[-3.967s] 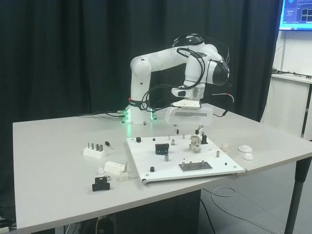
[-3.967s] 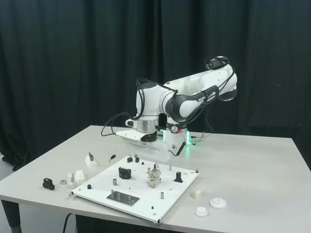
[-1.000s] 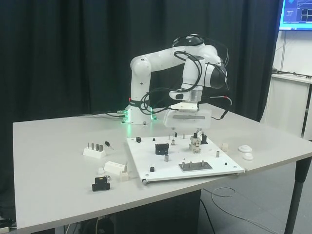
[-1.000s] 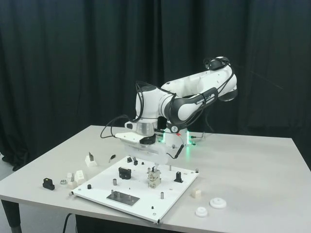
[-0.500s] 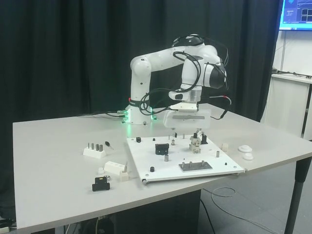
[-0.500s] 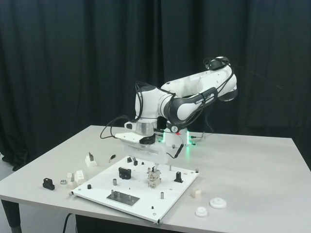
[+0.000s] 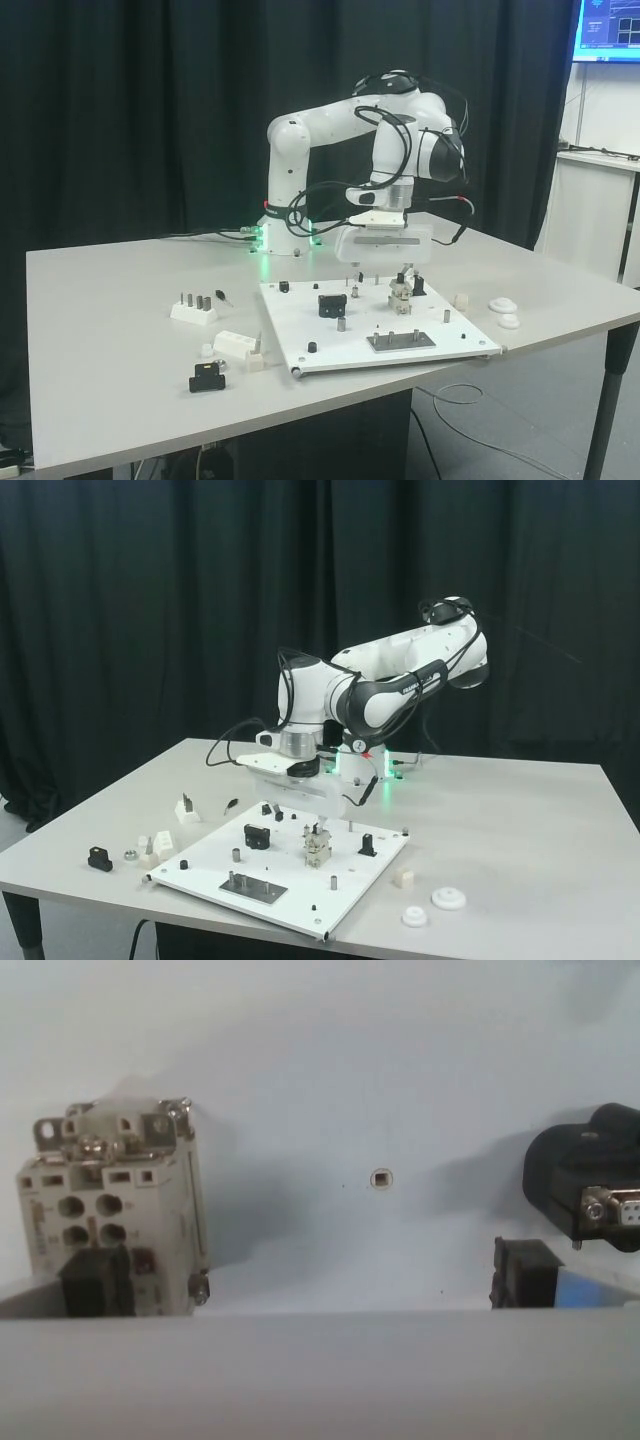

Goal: Insert waterproof.

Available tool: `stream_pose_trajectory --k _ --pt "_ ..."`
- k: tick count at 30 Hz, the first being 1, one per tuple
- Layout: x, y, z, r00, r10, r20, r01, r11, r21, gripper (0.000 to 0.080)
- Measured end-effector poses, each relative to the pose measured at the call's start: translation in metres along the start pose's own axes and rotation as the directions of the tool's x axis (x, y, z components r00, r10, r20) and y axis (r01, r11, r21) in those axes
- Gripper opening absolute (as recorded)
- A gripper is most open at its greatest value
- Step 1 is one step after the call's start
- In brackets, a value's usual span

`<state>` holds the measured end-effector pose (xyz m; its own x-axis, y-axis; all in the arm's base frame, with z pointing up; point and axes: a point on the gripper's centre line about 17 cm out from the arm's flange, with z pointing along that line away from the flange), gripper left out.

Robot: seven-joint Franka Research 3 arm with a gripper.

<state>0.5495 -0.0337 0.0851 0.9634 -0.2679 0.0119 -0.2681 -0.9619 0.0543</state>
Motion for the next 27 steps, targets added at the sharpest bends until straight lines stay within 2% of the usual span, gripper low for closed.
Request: stream_pose_trajectory --k 27 --pt "0.0006 -0.0002 0.001 1.0 -0.006 -0.005 0.006 1.0 0.006 0.08"
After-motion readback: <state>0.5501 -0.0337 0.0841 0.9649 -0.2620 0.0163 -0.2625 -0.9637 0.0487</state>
